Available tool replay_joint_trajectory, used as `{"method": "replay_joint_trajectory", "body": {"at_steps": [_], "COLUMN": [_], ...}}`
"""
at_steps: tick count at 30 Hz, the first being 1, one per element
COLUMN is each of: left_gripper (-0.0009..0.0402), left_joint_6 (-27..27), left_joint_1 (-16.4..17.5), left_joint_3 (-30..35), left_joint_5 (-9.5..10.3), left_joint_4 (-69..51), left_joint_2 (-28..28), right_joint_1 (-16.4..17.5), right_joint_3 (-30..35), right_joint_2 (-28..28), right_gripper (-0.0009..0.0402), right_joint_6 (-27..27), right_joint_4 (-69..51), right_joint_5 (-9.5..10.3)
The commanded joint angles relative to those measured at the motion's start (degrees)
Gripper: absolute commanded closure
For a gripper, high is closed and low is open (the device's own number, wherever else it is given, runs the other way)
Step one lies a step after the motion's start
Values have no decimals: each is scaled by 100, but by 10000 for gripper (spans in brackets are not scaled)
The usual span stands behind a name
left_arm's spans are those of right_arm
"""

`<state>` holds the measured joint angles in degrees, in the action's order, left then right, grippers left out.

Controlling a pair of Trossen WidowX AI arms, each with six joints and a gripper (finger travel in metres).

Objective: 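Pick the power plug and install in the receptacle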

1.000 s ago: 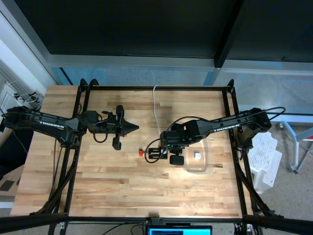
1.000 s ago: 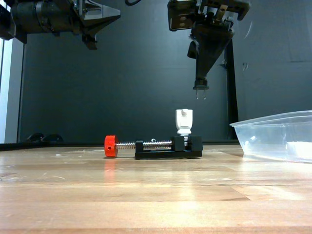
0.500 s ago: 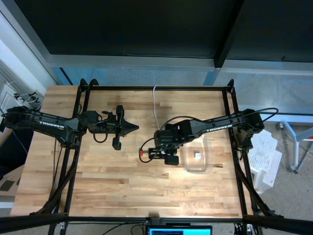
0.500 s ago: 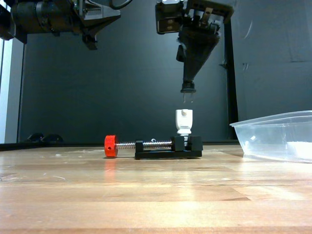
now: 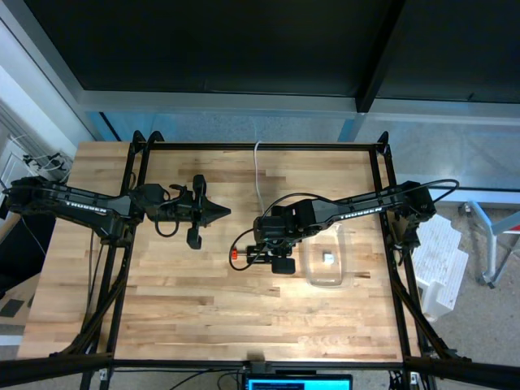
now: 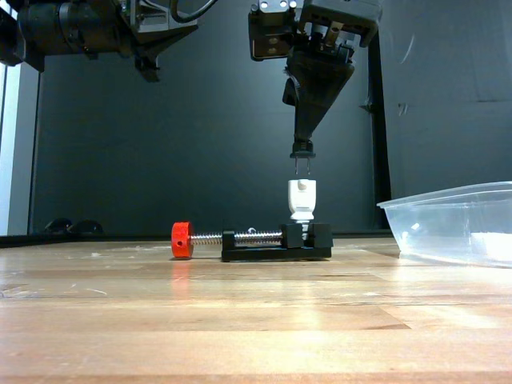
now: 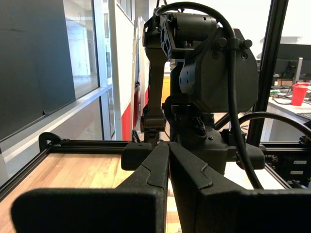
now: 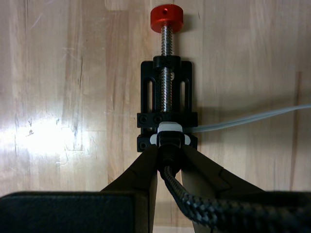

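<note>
- We see the power plug (image 6: 302,150) hanging prongs down, directly over the receptacle (image 6: 302,198), with the prong tips just above its white top.
- The right gripper (image 6: 302,144) points straight down, its fingers pinched narrow on the plug body.
- The receptacle stands upright in the black vise frame (image 6: 276,242). We note the orange-red knob (image 6: 182,239) at the frame's left end, and the white cord (image 8: 252,119) leading away.
- The clear tray (image 6: 448,216) sits to the right, apart from the vise frame.
- The left gripper (image 5: 221,213) hovers high on the left, well apart, its fingers pressed together on nothing.

We see the left tool (image 5: 218,213) over the worktop's (image 5: 162,309) left half and the right tool (image 5: 272,246) mid-worktop, between the orange knob (image 5: 233,254) and the clear tray (image 5: 329,278).
</note>
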<state>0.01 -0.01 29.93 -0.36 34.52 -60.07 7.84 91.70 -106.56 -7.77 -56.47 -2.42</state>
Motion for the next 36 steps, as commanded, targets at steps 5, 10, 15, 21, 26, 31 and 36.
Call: {"method": "replay_joint_trajectory", "body": {"at_steps": [5, 10, 15, 21, 26, 31, 36], "left_gripper": [393, 393, 393, 393, 393, 393, 393], "left_joint_6": [-2, 0, 0, 0, -2, -2, -2], "left_joint_1": [0, 2, 2, 2, 2, 2, 2], "left_joint_3": [2, 2, 2, 2, 2, 2, 2], "left_joint_5": [-2, -2, -2, -2, -2, -2, -2], "left_joint_4": [0, 0, 2, 0, 2, 2, 2], "left_joint_2": [-2, -2, -2, -2, -2, -2, -2], "right_joint_1": [0, -2, -4, -4, -4, -4, -4], "right_joint_3": [-81, -83, -120, -127, -127, -157, -192], "right_joint_2": [4, 4, 4, 4, 4, 4, 4], "right_gripper": [393, 393, 393, 393, 393, 393, 393], "right_joint_6": [-7, 33, 42, 59, 59, 59, 59], "right_joint_4": [66, 68, 72, 87, 111, 120, 170], "right_joint_5": [-11, -11, -11, -11, -11, -9, 4]}}
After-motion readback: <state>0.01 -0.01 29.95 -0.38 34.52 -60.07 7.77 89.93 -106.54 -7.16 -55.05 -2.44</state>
